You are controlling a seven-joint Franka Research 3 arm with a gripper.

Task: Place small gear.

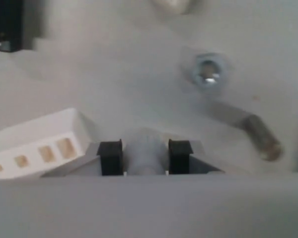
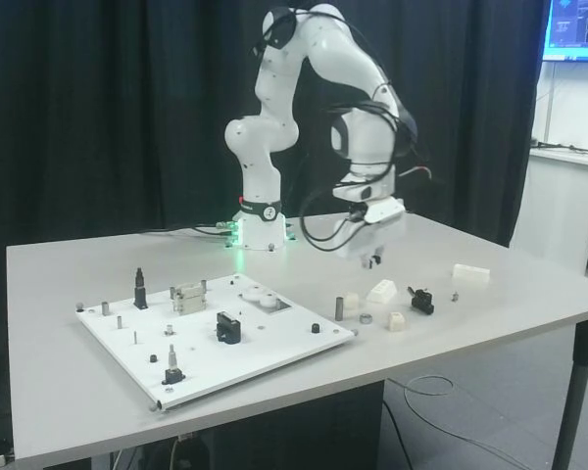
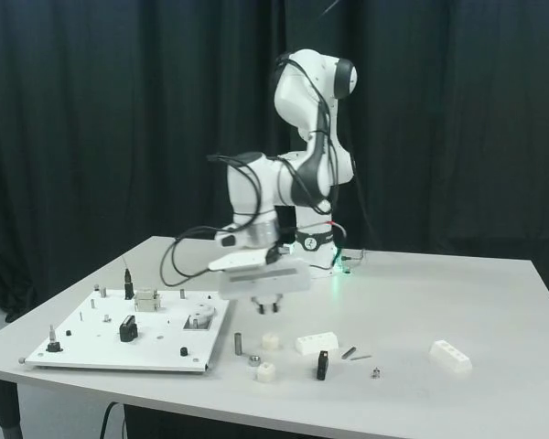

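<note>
The small gear (image 1: 146, 156) sits pinched between the two black fingertips of the gripper (image 1: 145, 157), a pale grey piece showing in the wrist view; in both room views it is too small to make out. The gripper (image 2: 372, 257) hangs in the air above the grey table (image 2: 69, 284), over the loose parts and off the white assembly board (image 2: 274, 354).

The white arm (image 2: 304, 88) rises from its base at the back of the table, folds over at the top and reaches down and forward, the wrist pointing the fingers at the tabletop.

Below the gripper the wrist view shows one white block with a row of square holes (image 1: 44, 144), one metal nut (image 1: 207, 73) and one metal pin (image 1: 253, 133) lying on its side, all apart from one another.

In the first room view four white blocks lie on the table: three close together near the board's edge, (image 2: 350, 303), (image 2: 382, 291) and (image 2: 397, 321), and a fourth (image 2: 471, 273) well apart toward the table's far side. A black part (image 2: 421, 301) lies between them. Bare tabletop lies beyond the fourth block and between the arm's base and the board.
</note>
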